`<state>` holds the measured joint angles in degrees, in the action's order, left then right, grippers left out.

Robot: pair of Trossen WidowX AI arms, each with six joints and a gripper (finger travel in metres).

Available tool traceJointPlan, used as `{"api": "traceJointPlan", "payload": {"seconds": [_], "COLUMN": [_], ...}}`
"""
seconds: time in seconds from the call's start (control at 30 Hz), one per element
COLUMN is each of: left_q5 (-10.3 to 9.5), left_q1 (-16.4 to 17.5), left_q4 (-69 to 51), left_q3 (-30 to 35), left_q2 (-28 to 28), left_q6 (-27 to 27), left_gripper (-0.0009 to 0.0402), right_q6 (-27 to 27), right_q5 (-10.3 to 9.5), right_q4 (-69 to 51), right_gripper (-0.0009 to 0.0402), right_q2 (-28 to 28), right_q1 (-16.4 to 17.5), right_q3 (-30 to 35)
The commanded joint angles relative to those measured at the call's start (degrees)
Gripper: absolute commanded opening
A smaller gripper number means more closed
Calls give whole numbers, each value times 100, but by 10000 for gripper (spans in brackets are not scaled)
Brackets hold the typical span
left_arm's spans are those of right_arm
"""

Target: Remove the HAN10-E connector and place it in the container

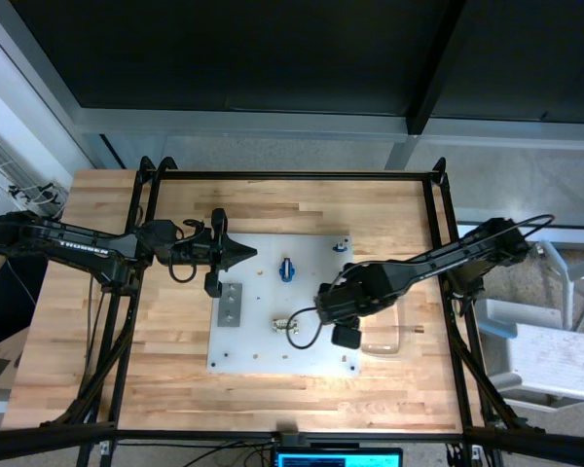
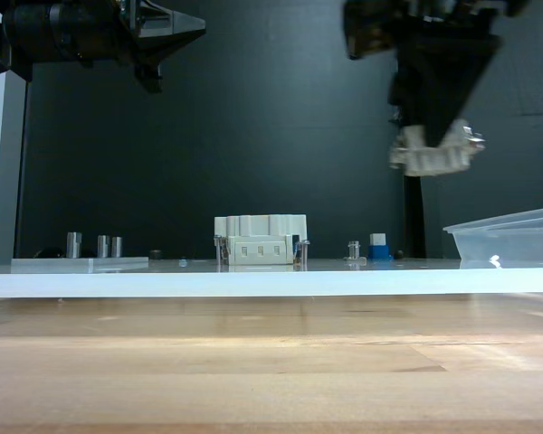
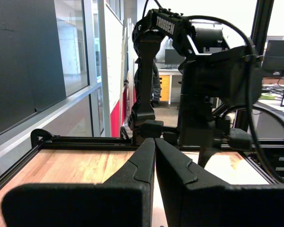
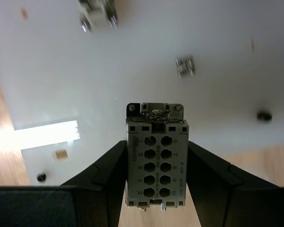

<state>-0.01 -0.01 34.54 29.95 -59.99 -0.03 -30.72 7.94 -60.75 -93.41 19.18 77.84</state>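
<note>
The pale grey-beige rectangular HAN10-E connector (image 2: 432, 155) hangs above the white square board (image 1: 263, 331), clear of it, pin holes facing the wrist camera. The right gripper (image 4: 156, 149) clamps its fingers on the block's two long sides, probably to carry it level. The shallow see-through plastic container (image 2: 516, 240) sits at the board's right edge, so I judge a short sideways carry remains. The left gripper (image 3: 155, 146), fingers pressed together and empty, is parked high over the board's left edge, out of the way
</note>
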Motion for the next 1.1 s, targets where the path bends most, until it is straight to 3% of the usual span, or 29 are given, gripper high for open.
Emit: {"api": "traceJointPlan", "payload": {"seconds": [0.03,0.27,0.7,1.1], "left_q5": [0,0,0,0], "left_q1": [2,0,2,2], "left_q4": [0,0,0,0], "left_q3": [0,0,0,0], "left_q2": [0,0,0,0], "left_q6": [0,0,0,0], "left_gripper": [0,0,0,0], "right_q6": [-313,-953,-1386,-1624], "right_q5": [98,304,328,350], "right_q4": [98,133,308,1198], "right_gripper": [0,0,0,0], "right_q2": [361,977,1622,1744], "right_q1": [129,428,645,726], "right_q3": [-509,-1355,-2249,-3069]}}
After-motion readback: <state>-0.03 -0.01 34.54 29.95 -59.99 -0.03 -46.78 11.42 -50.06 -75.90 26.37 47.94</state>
